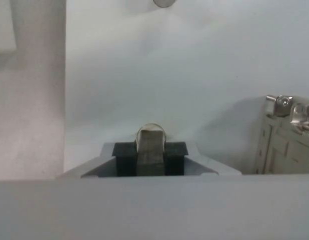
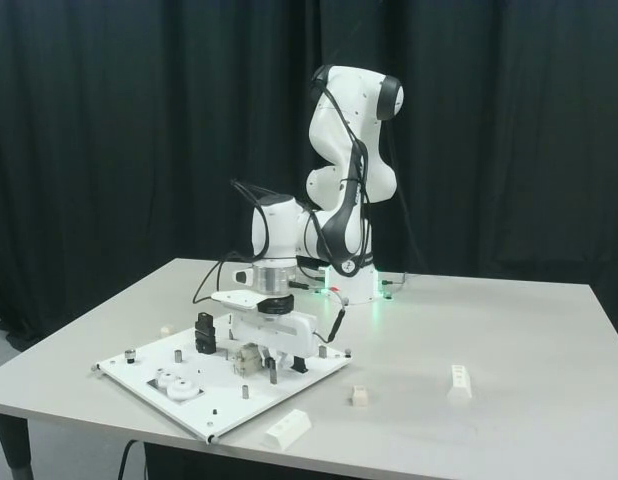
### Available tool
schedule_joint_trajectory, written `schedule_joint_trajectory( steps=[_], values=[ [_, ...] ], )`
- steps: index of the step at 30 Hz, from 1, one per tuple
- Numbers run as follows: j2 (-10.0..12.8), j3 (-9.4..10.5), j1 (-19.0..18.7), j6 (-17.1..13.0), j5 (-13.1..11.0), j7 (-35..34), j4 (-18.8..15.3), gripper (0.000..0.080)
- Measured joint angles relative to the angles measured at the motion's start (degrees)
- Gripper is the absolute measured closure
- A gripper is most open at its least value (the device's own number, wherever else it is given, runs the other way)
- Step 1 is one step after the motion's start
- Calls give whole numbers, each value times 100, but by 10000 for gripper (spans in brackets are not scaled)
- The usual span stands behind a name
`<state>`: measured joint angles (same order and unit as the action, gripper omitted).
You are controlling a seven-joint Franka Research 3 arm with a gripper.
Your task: Insert square peg 3.
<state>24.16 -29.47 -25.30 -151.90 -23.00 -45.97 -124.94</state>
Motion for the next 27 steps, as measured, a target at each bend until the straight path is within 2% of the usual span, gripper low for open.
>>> schedule_joint_trajectory(
  steps=[27],
  values=[
    [45, -1, 20, 78, 20, 32, 81, 691]
  ],
)
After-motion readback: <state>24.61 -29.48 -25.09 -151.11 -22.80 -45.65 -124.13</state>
